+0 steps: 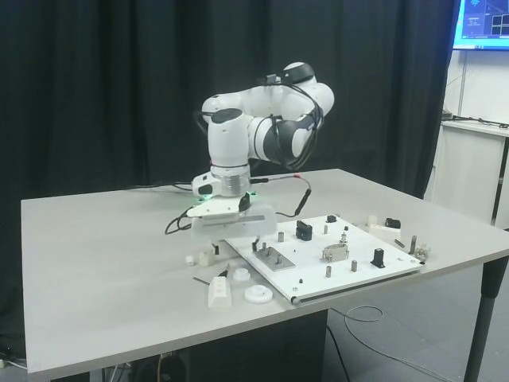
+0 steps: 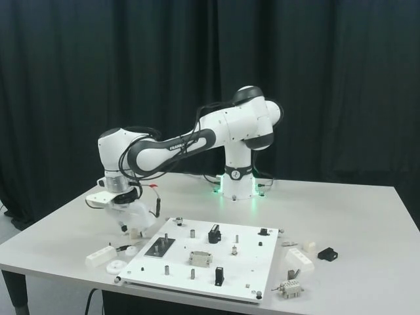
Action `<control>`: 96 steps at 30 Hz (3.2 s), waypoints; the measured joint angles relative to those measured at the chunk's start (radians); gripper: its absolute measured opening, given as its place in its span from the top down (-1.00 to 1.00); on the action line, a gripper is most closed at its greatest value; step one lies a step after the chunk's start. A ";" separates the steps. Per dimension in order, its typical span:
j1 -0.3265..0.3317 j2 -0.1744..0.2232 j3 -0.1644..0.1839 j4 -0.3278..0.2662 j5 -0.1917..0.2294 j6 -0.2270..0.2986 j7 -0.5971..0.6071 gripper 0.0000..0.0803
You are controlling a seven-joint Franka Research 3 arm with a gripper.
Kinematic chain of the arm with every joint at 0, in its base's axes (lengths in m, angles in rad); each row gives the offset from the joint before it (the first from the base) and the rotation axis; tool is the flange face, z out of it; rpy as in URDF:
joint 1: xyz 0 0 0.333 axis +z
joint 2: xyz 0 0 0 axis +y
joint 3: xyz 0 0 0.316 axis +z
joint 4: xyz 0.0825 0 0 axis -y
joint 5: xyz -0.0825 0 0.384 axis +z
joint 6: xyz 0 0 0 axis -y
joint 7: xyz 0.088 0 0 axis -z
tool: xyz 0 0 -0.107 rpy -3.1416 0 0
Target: Remove round peg 4.
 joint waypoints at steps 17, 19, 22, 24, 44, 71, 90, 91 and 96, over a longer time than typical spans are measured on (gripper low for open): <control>0.147 0.000 -0.101 -0.103 -0.067 -0.084 0.382 -0.99; 0.173 0.000 -0.112 -0.122 -0.074 -0.079 0.392 -0.99; 0.210 0.000 -0.126 -0.154 -0.080 -0.070 0.436 -0.99; 0.236 0.000 -0.134 -0.176 -0.083 -0.061 0.466 -0.99; 0.461 -0.019 -0.154 -0.360 -0.038 0.117 0.889 -0.99; 0.633 -0.024 -0.098 -0.475 0.038 0.234 1.183 -0.99; 0.642 -0.033 -0.057 -0.511 0.069 0.247 1.193 -0.99; 0.643 -0.033 -0.055 -0.514 0.073 0.246 1.191 -0.99; 0.654 -0.034 -0.046 -0.532 0.096 0.246 1.177 -0.99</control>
